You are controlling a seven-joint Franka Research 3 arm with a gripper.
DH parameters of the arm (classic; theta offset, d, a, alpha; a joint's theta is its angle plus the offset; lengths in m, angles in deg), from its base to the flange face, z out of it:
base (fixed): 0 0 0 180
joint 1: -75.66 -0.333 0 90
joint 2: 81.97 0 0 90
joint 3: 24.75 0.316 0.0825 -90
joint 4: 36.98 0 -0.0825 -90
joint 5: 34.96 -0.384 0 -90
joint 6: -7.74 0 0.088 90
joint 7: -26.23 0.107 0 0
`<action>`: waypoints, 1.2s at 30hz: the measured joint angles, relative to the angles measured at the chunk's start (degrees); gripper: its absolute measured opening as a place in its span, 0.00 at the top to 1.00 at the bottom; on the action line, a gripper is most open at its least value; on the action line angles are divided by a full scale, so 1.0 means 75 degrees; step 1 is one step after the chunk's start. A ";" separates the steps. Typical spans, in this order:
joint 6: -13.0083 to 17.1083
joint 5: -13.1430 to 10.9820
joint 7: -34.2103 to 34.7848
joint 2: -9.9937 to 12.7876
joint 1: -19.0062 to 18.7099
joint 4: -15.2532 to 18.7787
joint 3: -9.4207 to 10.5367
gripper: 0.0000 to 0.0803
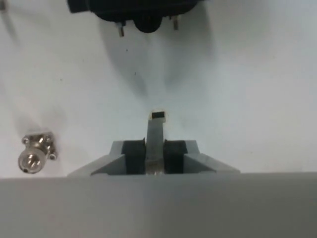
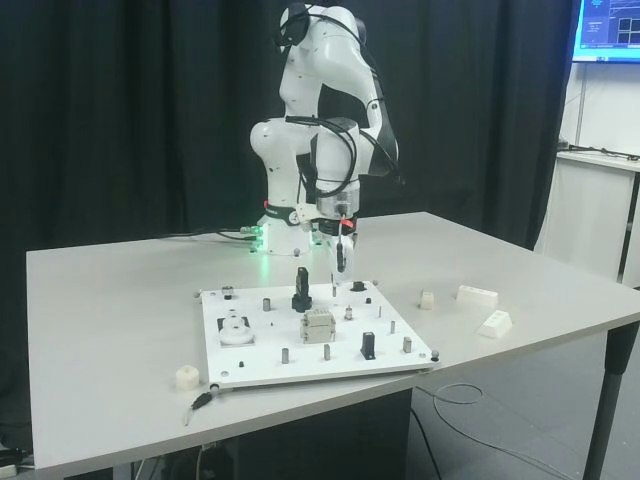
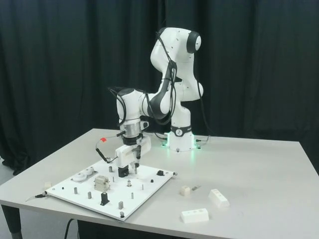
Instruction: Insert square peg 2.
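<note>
Now the pincer (image 1: 155, 157) is clamped on the peg (image 1: 155, 136), held upright above the white board (image 2: 262, 350) on the counter (image 2: 100, 320). Peg tip sits over a small dark hole (image 1: 158, 115). Step judged: insertion. Next: straight descent, alignment kept.

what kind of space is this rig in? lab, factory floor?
Most likely a robotics lab or test cell, not a factory floor. Black curtains close off the back, the arm is bolted to a plain grey table, and a white practice board of small fittings lies before it.
</note>
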State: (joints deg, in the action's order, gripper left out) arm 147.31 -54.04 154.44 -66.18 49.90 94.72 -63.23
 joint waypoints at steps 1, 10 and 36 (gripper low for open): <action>0.0000 -0.0023 0.0000 0.0011 -0.0003 0.0000 0.0000 0.91; 0.0020 -0.0053 0.0000 0.0074 -0.0038 0.0000 0.0000 0.91; 0.0133 -0.0006 -0.0194 0.0247 -0.0164 0.0007 -0.0071 0.91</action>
State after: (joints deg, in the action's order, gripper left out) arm 148.31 -54.09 152.98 -64.32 48.67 94.77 -63.76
